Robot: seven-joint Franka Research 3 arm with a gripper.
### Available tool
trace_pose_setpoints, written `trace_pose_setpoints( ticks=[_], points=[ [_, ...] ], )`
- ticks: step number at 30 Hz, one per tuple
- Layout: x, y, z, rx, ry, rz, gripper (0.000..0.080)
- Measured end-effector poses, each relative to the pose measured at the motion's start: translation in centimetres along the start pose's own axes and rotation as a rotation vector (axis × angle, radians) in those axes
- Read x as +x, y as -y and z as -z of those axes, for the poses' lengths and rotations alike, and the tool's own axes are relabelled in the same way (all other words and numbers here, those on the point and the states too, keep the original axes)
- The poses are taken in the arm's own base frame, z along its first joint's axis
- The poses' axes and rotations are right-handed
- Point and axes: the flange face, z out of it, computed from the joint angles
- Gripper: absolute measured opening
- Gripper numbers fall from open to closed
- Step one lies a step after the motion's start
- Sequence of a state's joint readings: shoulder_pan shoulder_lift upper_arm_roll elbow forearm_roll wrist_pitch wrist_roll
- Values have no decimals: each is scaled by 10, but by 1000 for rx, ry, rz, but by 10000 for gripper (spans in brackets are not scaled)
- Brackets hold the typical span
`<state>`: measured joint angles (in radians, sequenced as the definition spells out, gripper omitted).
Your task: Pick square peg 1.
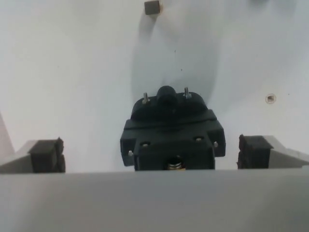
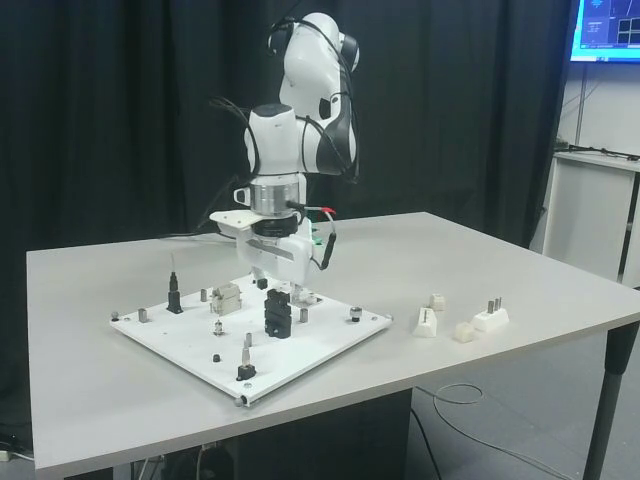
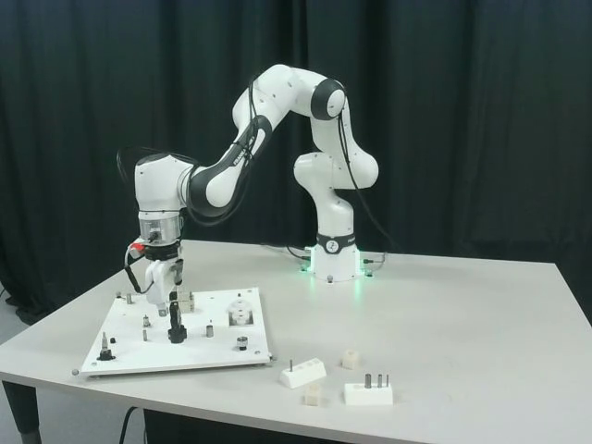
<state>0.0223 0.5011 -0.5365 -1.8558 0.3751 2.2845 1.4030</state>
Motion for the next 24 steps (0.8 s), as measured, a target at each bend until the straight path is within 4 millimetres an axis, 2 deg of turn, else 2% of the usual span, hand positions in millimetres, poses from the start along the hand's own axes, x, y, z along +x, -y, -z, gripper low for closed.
trace_pose_setpoints(
  ticks=[24],
  points=[
    [-1, -1, 17, 0, -45, 26, 800]
  ],
)
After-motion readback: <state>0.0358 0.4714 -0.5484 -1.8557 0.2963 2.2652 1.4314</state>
